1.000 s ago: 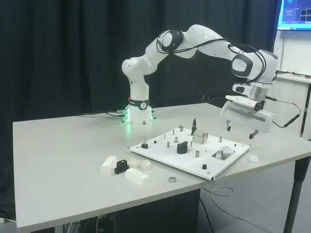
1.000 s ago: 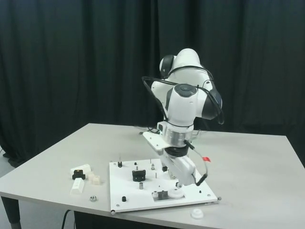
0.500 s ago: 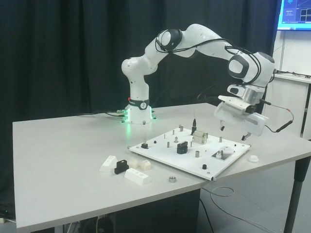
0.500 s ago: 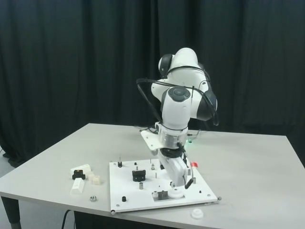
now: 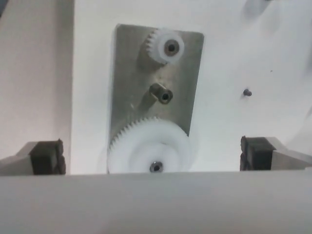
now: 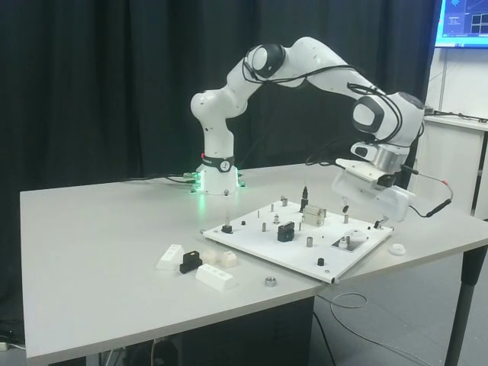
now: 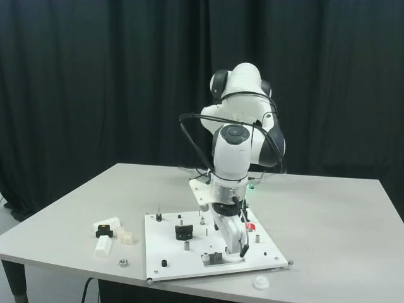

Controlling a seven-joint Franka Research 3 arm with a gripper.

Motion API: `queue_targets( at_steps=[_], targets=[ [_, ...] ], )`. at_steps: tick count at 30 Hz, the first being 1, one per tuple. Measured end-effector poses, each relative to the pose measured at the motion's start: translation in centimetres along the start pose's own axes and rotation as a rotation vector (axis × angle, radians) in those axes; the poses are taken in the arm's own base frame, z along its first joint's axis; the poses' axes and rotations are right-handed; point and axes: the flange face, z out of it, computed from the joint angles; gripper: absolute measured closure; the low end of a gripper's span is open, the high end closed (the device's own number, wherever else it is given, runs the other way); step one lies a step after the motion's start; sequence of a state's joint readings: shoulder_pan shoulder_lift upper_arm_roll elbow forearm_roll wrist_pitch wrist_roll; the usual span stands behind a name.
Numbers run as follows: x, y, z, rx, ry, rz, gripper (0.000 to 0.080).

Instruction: Remove large gear.

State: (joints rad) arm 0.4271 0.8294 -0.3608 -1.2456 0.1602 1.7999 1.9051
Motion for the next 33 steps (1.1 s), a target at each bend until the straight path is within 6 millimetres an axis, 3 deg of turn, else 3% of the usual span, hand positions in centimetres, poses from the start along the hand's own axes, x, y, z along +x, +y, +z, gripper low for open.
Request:
queue_targets(
  at_steps=[33],
  targets=[
    [0.9,5.0,3.2,0.17,-0.132,0.02,0.0003]
  ],
)
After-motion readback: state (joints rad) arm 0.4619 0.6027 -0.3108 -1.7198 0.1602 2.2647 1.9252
